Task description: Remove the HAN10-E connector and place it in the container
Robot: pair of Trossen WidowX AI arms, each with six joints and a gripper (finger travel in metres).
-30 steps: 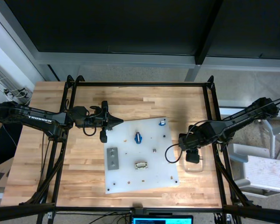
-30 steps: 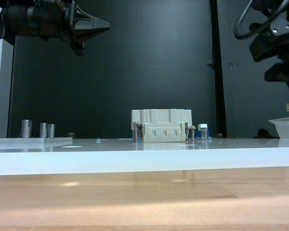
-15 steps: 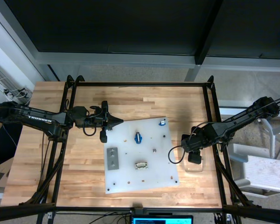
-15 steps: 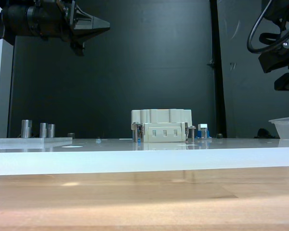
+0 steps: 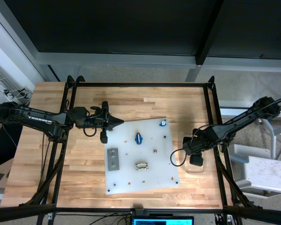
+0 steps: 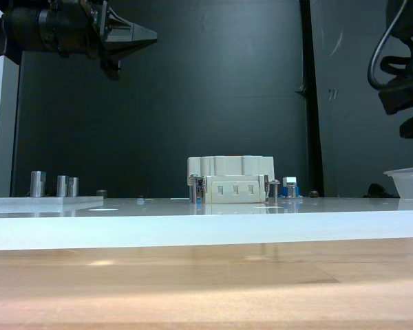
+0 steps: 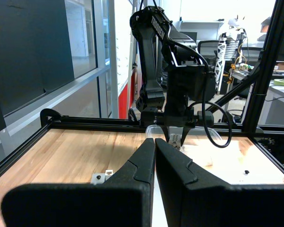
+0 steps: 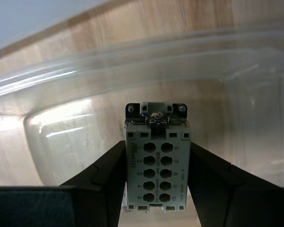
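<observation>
Connector (image 8: 156,163): pin holes showing, clamped in right gripper (image 5: 195,161), hanging above container (image 8: 75,71) at tabletop (image 5: 84,178) right edge. Left gripper (image 5: 115,123): fingers pressed together, nothing held, raised over white board (image 5: 150,180) far-left corner.

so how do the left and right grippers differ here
The left gripper is shut on nothing; the right gripper is shut on the HAN10-E connector. The left gripper points level, high near the white board's far-left corner; the right gripper points down over the container. Both are black, with two fingers.
</observation>
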